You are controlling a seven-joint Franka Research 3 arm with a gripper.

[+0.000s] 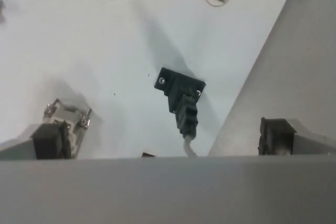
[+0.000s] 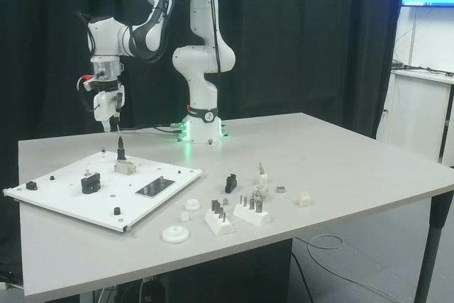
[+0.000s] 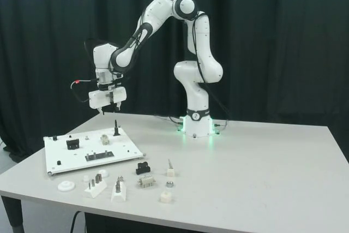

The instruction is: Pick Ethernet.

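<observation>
**Arm poised over the Ethernet plug**

While the gripper (image 2: 106,124) hangs high above the far corner of the white board (image 2: 64,196), the Ethernet plug (image 1: 186,115) stands upright in its black socket block (image 1: 176,87) directly beneath, with clear air between them. From the wrist view the two fingertips (image 1: 51,141) sit spread wide, one to either side of the plug, holding nothing.

The same plug shows from the room as a slim black post (image 2: 120,148) near the board's back edge, seated on a pale base (image 2: 125,168), well apart from the loose parts near the table's (image 2: 340,154) front edge.

To my eye the plug is a light, rigid plastic piece, smooth-sided and small, so it could slip or twist if pinched near its tip. A short white cable stub (image 1: 189,148) leaves its top; that part looks softer and is a poor place to grasp. The firm black body, squeezed across its flat sides just above the socket, seems the best hold, followed by a straight pull so the latch and housing are not strained.
</observation>
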